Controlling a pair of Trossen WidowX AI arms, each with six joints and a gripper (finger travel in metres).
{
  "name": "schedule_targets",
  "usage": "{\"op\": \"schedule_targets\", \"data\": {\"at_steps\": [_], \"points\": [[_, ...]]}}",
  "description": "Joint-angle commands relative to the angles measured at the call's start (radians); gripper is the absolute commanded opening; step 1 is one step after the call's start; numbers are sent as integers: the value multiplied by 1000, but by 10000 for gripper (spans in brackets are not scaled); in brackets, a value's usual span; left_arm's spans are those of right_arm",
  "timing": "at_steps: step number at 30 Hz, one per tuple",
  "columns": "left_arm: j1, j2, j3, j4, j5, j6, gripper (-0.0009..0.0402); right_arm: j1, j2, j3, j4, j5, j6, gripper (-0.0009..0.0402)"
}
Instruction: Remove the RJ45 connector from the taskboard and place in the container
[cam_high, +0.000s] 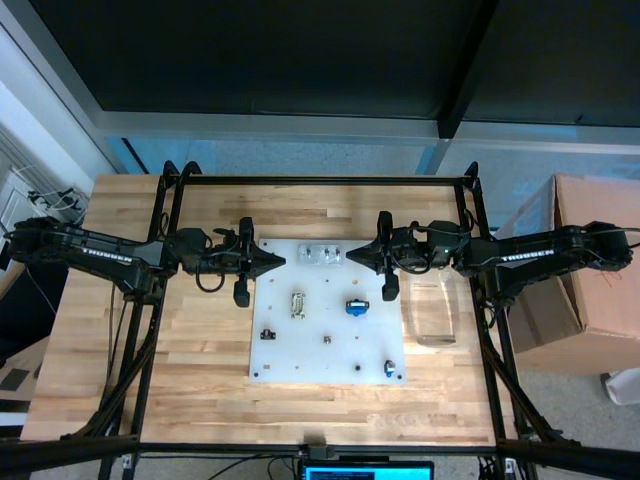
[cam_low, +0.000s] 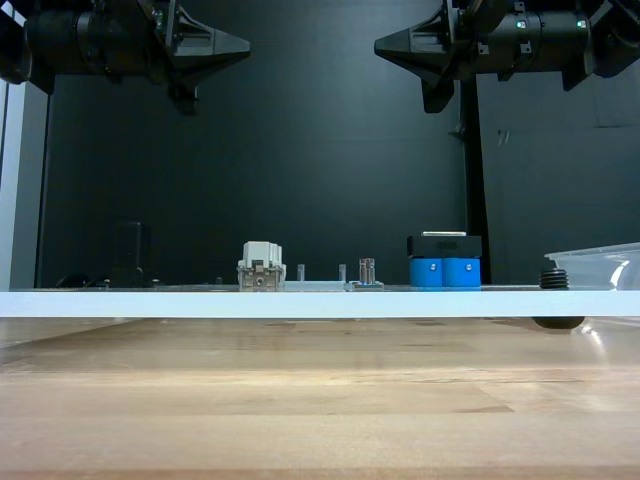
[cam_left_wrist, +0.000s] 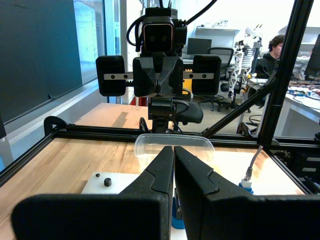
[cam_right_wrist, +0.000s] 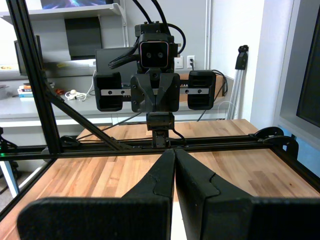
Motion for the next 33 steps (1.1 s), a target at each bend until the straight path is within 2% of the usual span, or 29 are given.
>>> {"op": "schedule_targets", "data": {"at_steps": [1, 26, 33], "points": [[0, 0, 0, 0, 0, 0, 0, 2, 1, 0, -5, 0, 0, 0], [0, 0, 0, 0, 0, 0, 0, 3, 0, 2, -14, -9, 11, 0], [0, 0, 0, 0, 0, 0, 0, 16, -26, 86, -293, 1, 11, 0]]}}
